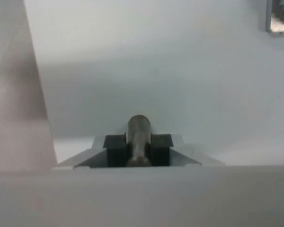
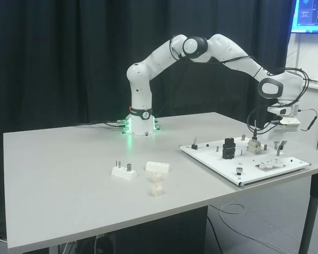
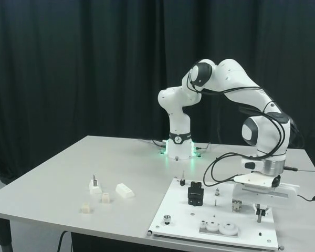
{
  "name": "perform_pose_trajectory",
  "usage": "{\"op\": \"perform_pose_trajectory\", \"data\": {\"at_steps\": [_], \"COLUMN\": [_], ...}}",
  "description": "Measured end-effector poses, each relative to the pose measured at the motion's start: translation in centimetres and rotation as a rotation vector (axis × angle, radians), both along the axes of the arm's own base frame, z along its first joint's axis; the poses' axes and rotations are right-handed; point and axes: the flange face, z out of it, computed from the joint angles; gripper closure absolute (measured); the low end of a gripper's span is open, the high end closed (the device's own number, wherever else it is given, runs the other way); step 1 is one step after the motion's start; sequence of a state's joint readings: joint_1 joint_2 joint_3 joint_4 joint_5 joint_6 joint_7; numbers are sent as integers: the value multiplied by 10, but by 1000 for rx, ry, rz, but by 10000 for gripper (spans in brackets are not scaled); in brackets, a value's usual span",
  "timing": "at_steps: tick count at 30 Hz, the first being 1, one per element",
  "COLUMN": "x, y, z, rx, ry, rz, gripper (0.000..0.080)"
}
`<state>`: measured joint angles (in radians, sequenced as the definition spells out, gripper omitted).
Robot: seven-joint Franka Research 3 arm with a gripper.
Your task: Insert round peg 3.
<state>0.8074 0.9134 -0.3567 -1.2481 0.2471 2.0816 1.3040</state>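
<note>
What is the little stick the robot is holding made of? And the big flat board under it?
The peg looks like metal: grey, smooth, with a dull shine along its rounded side. The black fingers pinching it look like matte plastic or rubber. The board looks like a stiff white painted or plastic sheet, flat with a slight gloss; I can't be sure.

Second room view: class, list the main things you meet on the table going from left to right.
Small white holder with a pin → white block → black block on the white board → gripper holding a peg.
</note>
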Motion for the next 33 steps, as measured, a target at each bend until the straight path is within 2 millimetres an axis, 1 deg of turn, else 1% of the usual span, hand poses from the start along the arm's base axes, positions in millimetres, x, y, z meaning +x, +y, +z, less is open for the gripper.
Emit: {"op": "perform_pose_trajectory", "data": {"at_steps": [22,23,27,28,33], "x": [0,0,1,1,2], "y": [-1,-1,-2,-2,-3], "z": [-1,-1,1,2,5], "rx": [-6,-7,-11,-12,-16], "ry": [8,8,13,15,18], "rz": [-9,-10,-12,-12,-16], "gripper": [699,480,480,187,187]}}
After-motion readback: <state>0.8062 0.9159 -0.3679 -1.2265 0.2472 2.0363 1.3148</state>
